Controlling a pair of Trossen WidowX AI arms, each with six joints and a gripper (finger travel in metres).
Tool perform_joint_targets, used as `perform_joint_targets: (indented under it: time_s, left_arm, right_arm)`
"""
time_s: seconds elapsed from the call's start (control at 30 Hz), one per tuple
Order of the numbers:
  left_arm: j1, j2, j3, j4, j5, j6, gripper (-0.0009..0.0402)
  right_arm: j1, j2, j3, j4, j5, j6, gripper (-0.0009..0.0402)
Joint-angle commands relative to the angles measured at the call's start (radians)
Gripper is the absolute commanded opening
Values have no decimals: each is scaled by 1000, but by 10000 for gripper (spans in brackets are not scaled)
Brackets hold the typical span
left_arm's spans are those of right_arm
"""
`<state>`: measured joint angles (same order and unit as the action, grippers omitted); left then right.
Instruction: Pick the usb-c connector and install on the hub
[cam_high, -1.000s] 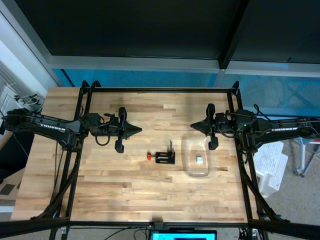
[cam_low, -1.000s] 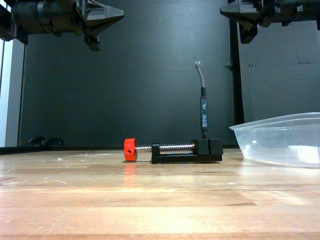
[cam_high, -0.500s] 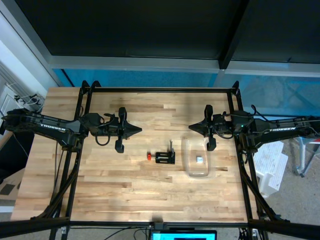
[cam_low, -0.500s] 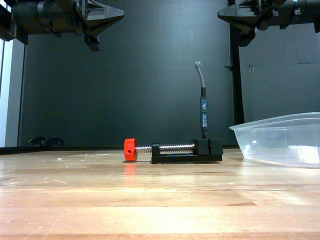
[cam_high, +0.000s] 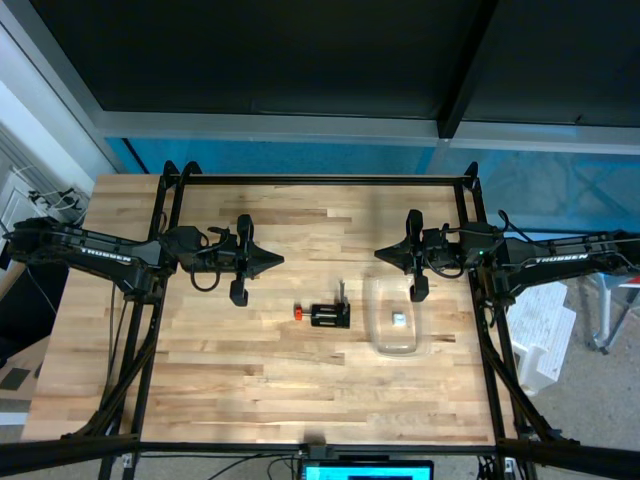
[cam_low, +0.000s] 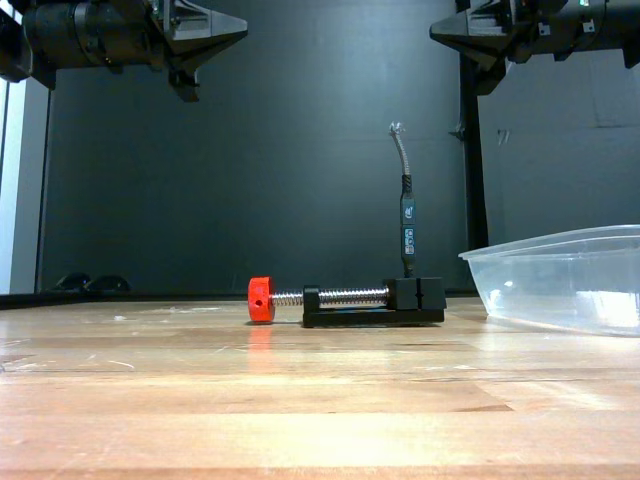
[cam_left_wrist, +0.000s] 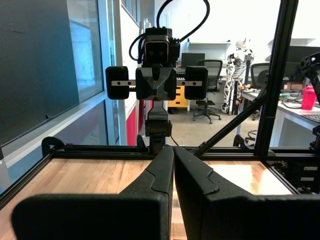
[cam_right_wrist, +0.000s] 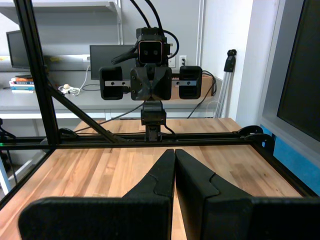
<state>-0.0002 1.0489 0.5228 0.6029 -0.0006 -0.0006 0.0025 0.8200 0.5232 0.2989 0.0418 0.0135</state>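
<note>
In the low view the black usb-c connector (cam_low: 408, 232) stands upright on the tab held by the black vise (cam_low: 375, 300), the hub, which has a red knob (cam_low: 261, 299). Its grey braided cable (cam_low: 402, 155) rises from it, and nothing holds it. My left gripper (cam_low: 240, 32) hangs high over the table's left, shut and empty, fingers together in the left wrist view (cam_left_wrist: 173, 148). My right gripper (cam_low: 435, 30) hangs high above the tray's far end, also shut on nothing (cam_right_wrist: 175, 150). From above, the vise (cam_high: 328, 316) sits between both grippers.
A clear plastic tray (cam_low: 565, 280) stands right of the vise and holds a white block (cam_high: 398, 319). A black frame rail (cam_high: 320, 180) borders the table's far edge, with a post (cam_low: 470, 170) behind the vise.
My right arm has drifted a little to the left, high above the table. The left arm, the vise and the connector have stayed still.
</note>
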Motion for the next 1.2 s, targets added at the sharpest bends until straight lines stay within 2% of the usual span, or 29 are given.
perform_joint_targets:
  time_s: [0.03, 1.2]
  left_arm:
    - [0, 0, 0, 0, 0, 0, 0]
    - [0, 0, 0, 0, 0, 0, 0]
  right_arm:
    - [0, 1, -8, -1, 2, -1, 0]
    - [0, 1, -8, 36, 0, 3, 0]
